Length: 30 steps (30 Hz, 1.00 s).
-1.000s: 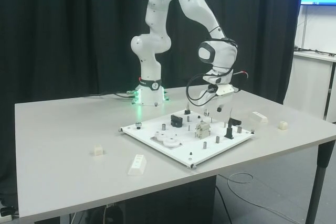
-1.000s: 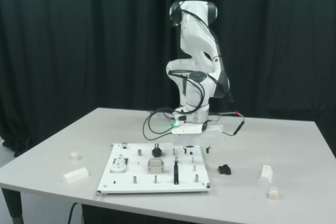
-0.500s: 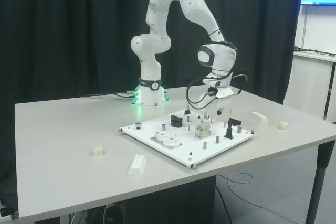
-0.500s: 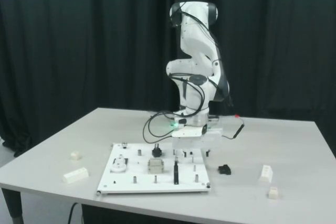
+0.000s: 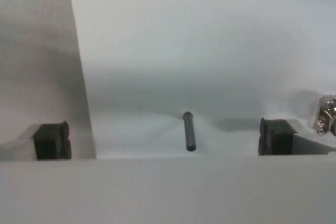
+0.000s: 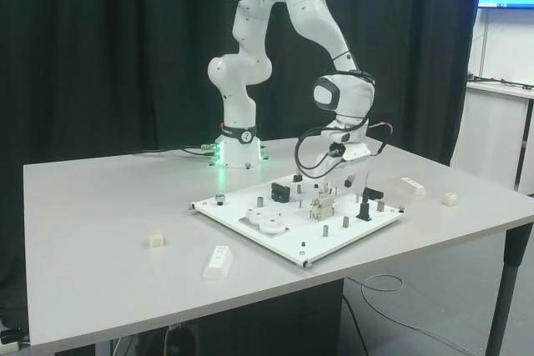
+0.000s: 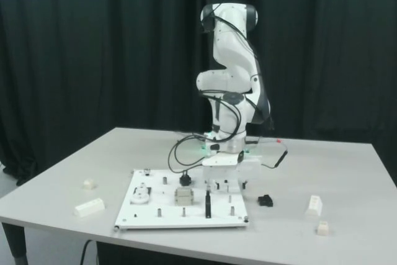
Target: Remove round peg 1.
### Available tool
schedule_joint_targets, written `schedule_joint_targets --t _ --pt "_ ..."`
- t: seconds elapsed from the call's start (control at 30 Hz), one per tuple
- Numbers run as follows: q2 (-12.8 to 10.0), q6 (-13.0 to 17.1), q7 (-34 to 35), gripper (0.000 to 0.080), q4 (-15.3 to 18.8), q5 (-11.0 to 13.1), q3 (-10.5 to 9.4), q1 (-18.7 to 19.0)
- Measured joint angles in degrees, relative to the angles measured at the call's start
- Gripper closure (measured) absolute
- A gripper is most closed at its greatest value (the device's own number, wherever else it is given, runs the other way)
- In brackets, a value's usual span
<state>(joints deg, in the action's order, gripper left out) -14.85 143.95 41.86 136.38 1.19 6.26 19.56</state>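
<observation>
A thin grey round peg [image 5: 189, 130] stands upright in the white board [image 5: 210, 51], seen in the wrist view between my two black fingertips [image 5: 51, 141]. My gripper [image 5: 164, 140] is open, one finger on each side of the peg and neither touching it. In the room views the gripper [image 6: 338, 179] [image 7: 226, 184] hangs low over the far side of the board [image 6: 284, 243] [image 7: 136, 215], on the side nearest the arm's base. The peg itself is too small to pick out there.
The board carries several short pegs, a black upright piece [image 6: 365, 208], a black part [image 6: 280, 193] and white round discs [image 6: 265, 224]. White blocks [image 6: 219, 262] [image 6: 156, 239] [image 6: 412, 187] [image 6: 450, 198] lie on the grey table. A small black piece [image 7: 265, 200] lies beside the board.
The gripper has come down closer to the board and shifted slightly toward the arm's base. Nothing on the board or table has moved.
</observation>
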Motion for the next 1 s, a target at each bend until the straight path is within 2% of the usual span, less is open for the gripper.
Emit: schedule_joint_targets --t 0.17,0.2,0.47,0.5,0.7,0.73,0.9,0.93,1.0 --pt "-0.4 0.4 -0.6 0.0003 0.0 0.0 0.0 -0.2" --pt "-0.5 0.5 -0.7 0.013 0.0 0.0 0.0 -0.2" --pt "-0.8 0.8 -0.7 0.013 0.0 0.0 0.03 -0.5" --pt "-0.8 0.9 -0.7 0.0448 0.0 0.0 0.03 -0.5" --pt "-1.0 1.0 -0.7 0.0448 0.0 0.0 0.07 -0.6" --pt "-1.1 1.1 -0.7 0.0674 0.0 0.0 0.19 -0.6" --pt "-1.1 1.2 -0.7 0.0674 0.0 0.0 0.3 -0.9" --pt "-1.1 1.2 -0.7 0.077 0.0 0.0 0.3 -0.9" --pt "-1.1 1.2 -0.7 0.077 0.0 0.0 0.29 -0.9"
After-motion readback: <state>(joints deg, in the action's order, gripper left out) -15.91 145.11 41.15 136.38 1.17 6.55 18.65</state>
